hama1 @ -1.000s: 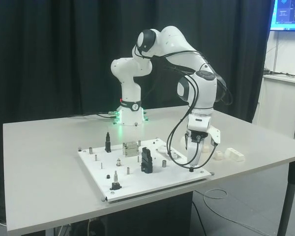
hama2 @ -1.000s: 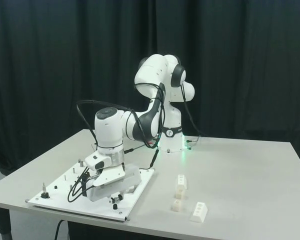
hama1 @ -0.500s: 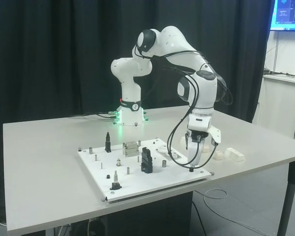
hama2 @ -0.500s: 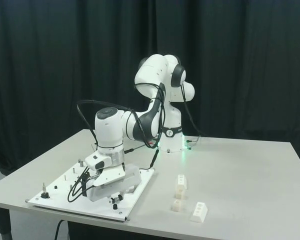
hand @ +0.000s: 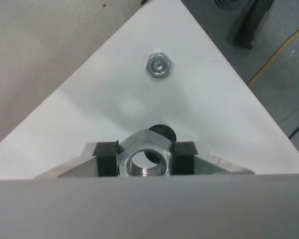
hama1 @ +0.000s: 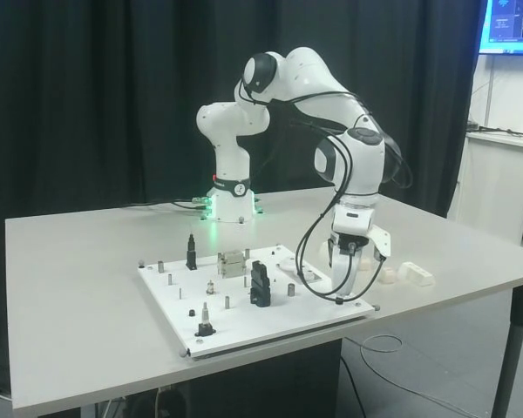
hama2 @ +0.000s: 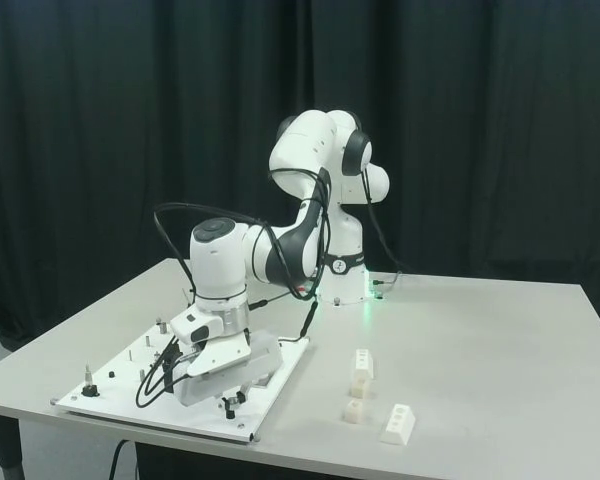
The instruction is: Insert bolt 4.
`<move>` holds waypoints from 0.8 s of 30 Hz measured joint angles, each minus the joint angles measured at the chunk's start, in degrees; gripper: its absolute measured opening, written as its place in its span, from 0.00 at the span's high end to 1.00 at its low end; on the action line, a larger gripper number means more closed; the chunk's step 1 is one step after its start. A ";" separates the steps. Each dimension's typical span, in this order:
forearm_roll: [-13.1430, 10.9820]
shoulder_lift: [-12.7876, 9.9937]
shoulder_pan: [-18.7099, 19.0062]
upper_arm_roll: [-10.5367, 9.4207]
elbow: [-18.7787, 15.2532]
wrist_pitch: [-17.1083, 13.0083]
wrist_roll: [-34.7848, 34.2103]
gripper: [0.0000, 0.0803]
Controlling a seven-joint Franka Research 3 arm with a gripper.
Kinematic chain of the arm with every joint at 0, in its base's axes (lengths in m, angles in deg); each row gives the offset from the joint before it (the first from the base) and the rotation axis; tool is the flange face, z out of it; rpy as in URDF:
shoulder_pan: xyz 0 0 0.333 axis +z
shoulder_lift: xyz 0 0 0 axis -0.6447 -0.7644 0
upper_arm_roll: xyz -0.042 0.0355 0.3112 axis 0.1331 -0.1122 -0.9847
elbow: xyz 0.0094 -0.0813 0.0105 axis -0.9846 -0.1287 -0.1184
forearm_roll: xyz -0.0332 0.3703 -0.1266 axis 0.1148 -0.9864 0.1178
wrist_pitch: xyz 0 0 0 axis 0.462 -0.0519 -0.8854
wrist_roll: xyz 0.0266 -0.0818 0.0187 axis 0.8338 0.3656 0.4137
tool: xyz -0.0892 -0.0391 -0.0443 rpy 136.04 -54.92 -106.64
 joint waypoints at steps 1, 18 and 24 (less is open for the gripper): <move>0.00 -0.04 0.00 0.01 0.00 -0.03 0.00 0.72; 0.00 -0.35 -0.02 0.02 0.01 -0.12 -0.16 0.72; 0.03 -0.34 -0.02 0.02 0.02 0.02 -1.15 0.72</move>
